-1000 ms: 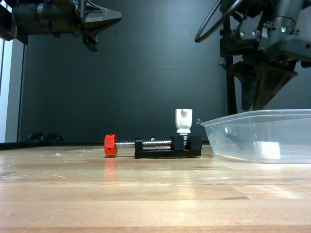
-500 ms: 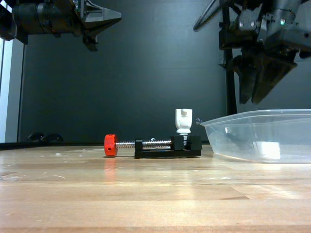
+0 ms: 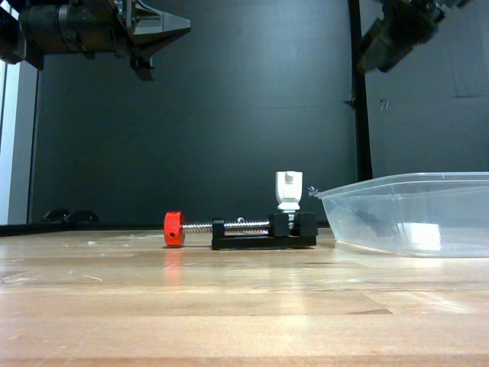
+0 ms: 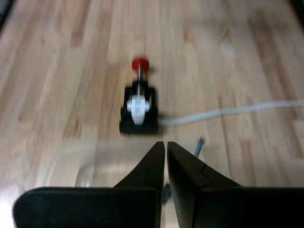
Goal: Remove the power plug from the receptacle and place in the container
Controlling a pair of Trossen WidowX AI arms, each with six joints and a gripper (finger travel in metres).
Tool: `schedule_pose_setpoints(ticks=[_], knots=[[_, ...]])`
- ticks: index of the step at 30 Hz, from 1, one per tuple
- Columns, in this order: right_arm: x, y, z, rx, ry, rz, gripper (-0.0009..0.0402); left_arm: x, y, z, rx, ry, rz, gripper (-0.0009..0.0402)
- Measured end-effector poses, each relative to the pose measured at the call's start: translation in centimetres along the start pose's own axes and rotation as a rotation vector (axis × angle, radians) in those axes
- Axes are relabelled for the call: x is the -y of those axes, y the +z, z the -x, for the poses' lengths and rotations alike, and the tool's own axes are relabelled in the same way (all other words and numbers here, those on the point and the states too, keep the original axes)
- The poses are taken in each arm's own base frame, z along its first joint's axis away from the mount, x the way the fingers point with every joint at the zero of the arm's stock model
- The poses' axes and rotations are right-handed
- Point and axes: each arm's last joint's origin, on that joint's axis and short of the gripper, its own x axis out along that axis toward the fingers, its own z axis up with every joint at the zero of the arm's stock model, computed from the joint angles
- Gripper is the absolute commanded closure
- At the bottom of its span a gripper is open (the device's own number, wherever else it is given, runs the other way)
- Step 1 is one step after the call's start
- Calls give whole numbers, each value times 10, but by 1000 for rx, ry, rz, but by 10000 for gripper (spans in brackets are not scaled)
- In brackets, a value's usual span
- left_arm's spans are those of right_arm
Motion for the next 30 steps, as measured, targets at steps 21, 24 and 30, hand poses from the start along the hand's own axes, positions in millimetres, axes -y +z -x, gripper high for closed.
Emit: schedule_pose_setpoints(ticks=[21,24,30], knots=[[25,-1,12,565,65,-40,393,0,0,0,0,0,0,393],[26,-7,9,620,63,-47,393,0,0,0,0,0,0,393],[29,-17,4,703,47,-61,393,0,0,0,0,0,0,393]])
